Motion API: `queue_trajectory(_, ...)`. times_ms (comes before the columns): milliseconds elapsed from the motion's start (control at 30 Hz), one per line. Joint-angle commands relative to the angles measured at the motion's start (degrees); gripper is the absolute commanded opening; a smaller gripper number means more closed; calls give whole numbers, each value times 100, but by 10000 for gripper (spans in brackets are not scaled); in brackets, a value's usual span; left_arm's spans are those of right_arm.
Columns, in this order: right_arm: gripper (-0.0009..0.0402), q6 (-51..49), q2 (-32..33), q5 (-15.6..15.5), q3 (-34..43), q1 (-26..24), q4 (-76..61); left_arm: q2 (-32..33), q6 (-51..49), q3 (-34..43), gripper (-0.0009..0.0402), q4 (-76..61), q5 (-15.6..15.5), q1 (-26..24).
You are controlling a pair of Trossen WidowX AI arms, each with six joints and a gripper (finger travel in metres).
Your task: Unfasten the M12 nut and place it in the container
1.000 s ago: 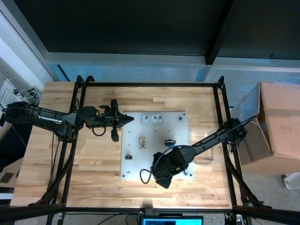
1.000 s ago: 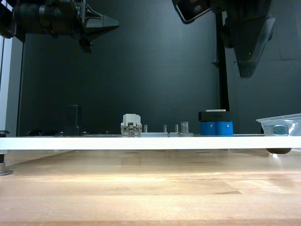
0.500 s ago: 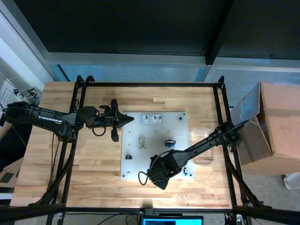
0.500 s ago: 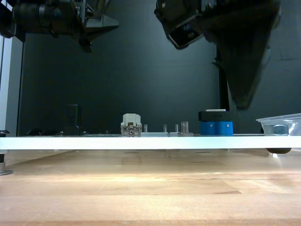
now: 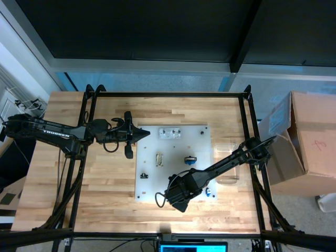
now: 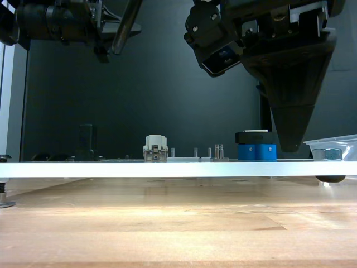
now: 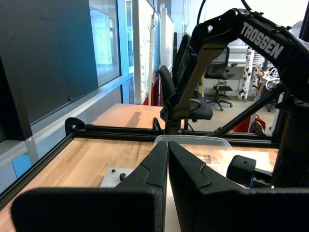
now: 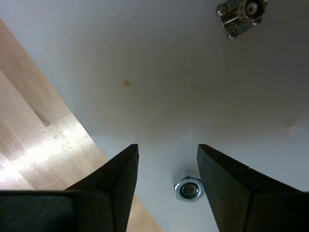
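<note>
Hovering near the nut (image 8: 189,186) — unfastening yet to start, by the look of it
Right gripper (image 8: 167,154) spread, empty, aimed at nut seemingly on its stud; left gripper (image 5: 143,134) clenched, empty, over board's (image 5: 157,184) left edge

The left gripper (image 7: 167,145) has its two black fingers (image 7: 147,171) pressed together, the tips meeting along a thin seam. At twelve o'clock from the tips, just past them, a clear container (image 7: 190,140) sits on the wooden desk (image 7: 87,162). At eleven o'clock a corner of the white board (image 7: 110,180) shows, with a small black post (image 7: 122,177) on it. At one o'clock the other arm (image 7: 263,38), lettered TROSSEN, arches over the desk. A black frame rail (image 7: 116,131) crosses beyond the container, and an office chair (image 7: 224,89) stands far behind.
</note>
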Motion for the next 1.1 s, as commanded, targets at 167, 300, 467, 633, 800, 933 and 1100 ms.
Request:
queue_trajectory(167,114,15,-7,-120,-129,-2,212,2,2,2,0,2,2,0)
queue_trajectory(300,74,7,-9,-122,-129,-7,212,2,2,2,0,2,2,0)
queue_trajectory(467,16,-92,-9,-122,-129,-9,210,2,2,2,0,2,2,0)
queue_trajectory(633,7,-330,-9,-122,-129,-9,199,2,2,0,0,2,2,2)
queue_trajectory(800,8,-898,-9,-118,-129,-9,181,2,2,2,0,2,0,0)
queue_trajectory(933,4,-1539,-17,-59,-129,-9,186,2,2,2,0,2,2,0)
queue_trajectory(1100,0,-2916,-20,-59,-129,-7,203,2,2,2,0,2,2,0)
